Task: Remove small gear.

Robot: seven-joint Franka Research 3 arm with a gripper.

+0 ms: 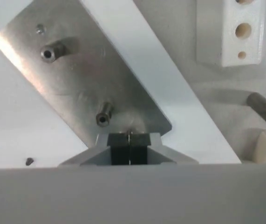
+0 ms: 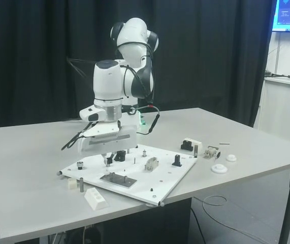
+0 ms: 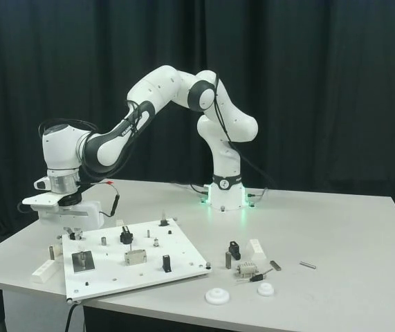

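Observation:
Two white gears lie on the grey table off the white board (image 2: 170, 178): the small gear (image 2: 231, 158) (image 3: 265, 289) and a larger one (image 2: 218, 168) (image 3: 216, 296). My gripper (image 1: 129, 148) (image 2: 109, 158) (image 3: 71, 232) hangs low over the opposite end of the board, far from both gears. Its black pads (image 1: 120, 150) press together with nothing visible between them. Right below the fingertips lies a grey metal plate (image 1: 77, 79) (image 2: 118, 180) (image 3: 83, 261) carrying two short upright pegs (image 1: 104, 115). Neither gear appears in the wrist view.
A white block with holes (image 1: 230, 32) (image 2: 95, 198) (image 3: 45, 271) sits beside the board's corner. Black fixtures (image 2: 177, 161), a metal part (image 2: 150, 163) and posts stand on the board. Small parts (image 2: 210, 152) and a pin (image 3: 308, 263) lie near the gears.

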